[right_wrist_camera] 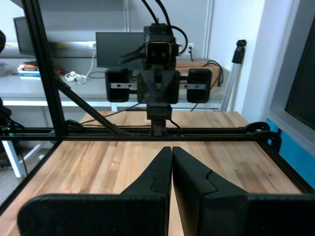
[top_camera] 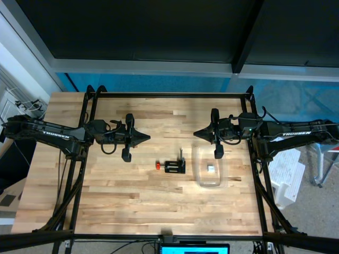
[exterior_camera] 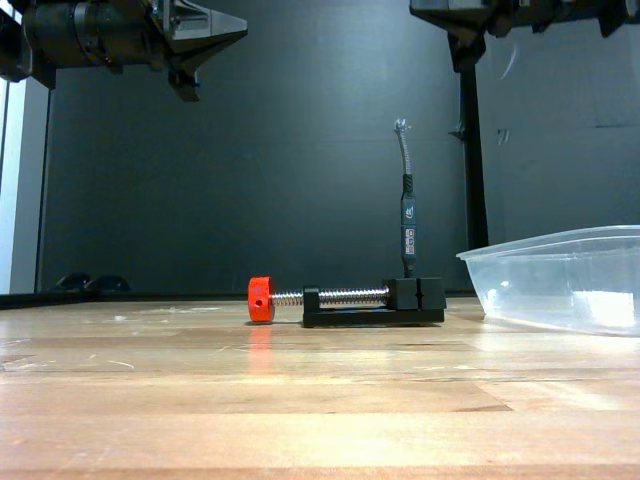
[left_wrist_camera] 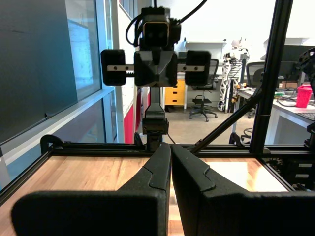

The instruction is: Pick the usb-c connector and install on the hub

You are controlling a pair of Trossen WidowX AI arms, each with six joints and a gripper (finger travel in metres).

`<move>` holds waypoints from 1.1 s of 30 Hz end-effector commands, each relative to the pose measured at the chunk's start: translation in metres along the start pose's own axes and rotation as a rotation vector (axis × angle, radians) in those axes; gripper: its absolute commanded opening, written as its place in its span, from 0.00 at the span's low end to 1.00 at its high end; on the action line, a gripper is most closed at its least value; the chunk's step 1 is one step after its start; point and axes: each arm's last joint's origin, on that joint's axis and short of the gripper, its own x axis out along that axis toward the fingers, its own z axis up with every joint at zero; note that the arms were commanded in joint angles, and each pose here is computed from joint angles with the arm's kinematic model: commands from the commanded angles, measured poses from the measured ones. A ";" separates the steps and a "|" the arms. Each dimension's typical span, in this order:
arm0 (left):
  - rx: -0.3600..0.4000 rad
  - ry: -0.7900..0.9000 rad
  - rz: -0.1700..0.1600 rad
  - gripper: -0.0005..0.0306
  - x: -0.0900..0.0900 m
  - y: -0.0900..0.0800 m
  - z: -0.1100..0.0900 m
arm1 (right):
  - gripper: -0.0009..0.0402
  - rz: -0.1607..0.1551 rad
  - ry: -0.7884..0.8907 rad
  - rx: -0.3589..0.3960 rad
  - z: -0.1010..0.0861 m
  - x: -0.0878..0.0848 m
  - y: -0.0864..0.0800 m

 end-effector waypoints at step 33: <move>0.000 0.000 0.000 0.02 0.000 0.000 0.000 | 0.02 -0.013 -0.071 0.015 -0.027 -0.010 -0.001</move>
